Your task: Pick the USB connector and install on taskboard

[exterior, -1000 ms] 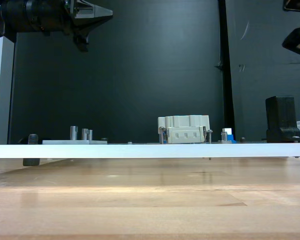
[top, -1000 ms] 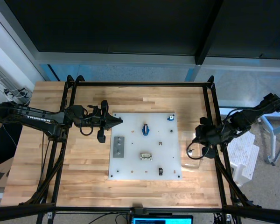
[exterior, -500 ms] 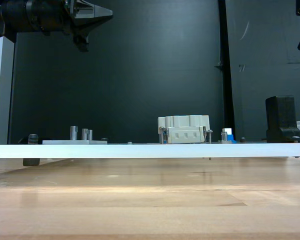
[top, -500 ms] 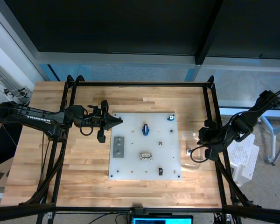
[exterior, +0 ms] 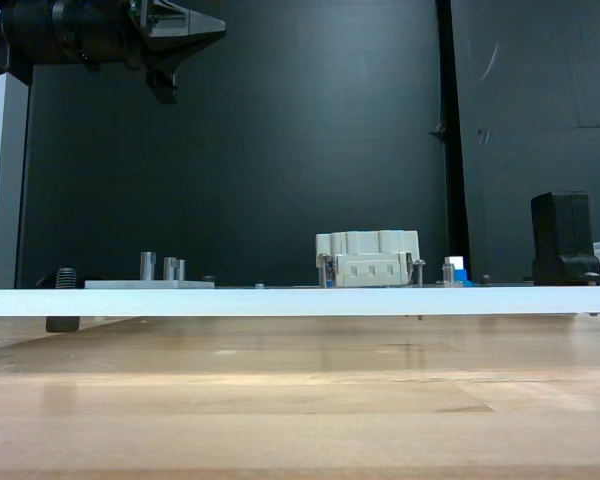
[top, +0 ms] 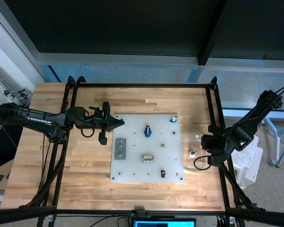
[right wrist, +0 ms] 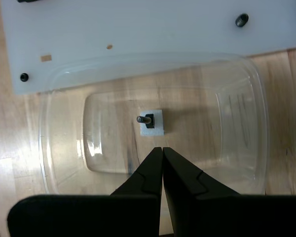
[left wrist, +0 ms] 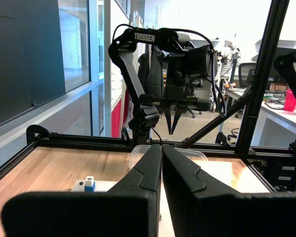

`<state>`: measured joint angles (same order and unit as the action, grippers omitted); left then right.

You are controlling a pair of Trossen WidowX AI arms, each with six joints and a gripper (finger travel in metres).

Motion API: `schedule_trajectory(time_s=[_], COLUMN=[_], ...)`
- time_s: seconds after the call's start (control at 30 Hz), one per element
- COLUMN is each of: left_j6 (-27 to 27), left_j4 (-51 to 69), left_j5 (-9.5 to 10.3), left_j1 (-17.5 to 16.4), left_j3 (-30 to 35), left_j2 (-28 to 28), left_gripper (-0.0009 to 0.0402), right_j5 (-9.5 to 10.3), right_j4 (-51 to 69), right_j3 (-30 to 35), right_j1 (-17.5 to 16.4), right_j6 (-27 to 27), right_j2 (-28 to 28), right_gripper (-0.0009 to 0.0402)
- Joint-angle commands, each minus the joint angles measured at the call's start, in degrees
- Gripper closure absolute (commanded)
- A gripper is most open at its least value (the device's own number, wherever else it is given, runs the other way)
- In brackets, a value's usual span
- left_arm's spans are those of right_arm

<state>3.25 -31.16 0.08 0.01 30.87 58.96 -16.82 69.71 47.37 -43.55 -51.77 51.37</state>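
Hovering with its fingers pressed together, the right gripper [right wrist: 162, 149] hangs over the clear tray [right wrist: 246, 79]. In that tray the USB connector [right wrist: 145, 119] lies on a small white cube [right wrist: 155, 127], beside the taskboard [right wrist: 138, 29]. The left gripper [left wrist: 161, 148], likewise closed and empty, sits high over the board's far left corner.

Shallow clear plastic tray [right wrist: 256, 98] with rounded corners, flat on the pale butcher-block wooden table [top: 85, 179], toward its right edge. Small white cube [right wrist: 154, 127] on the tray floor, near the middle. Black metal frame [top: 142, 85] along the table's edges. Lit blue laptop screen [top: 164, 222] at the near edge. White paper stack [top: 248, 158] beyond the right side.
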Motion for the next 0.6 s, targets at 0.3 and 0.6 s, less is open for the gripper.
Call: schedule_trajectory(time_s=[0.3,0.6], left_j6=[-0.02,-0.02], left_j4=[-0.02,-0.02], left_j5=[-0.02,-0.02], left_j1=[-0.02,0.00], left_j3=[0.00,0.00], left_j2=[0.02,0.00], left_gripper=[0.0393,0.0393], right_j5=[1.33,-0.70], right_j4=[-0.59,-6.27], right_j3=[-2.60,-5.29], right_j1=[-0.33,-0.33], right_j6=[-0.31,-0.04], right_j2=[3.43,5.60], right_gripper=[0.0306,0.0229])
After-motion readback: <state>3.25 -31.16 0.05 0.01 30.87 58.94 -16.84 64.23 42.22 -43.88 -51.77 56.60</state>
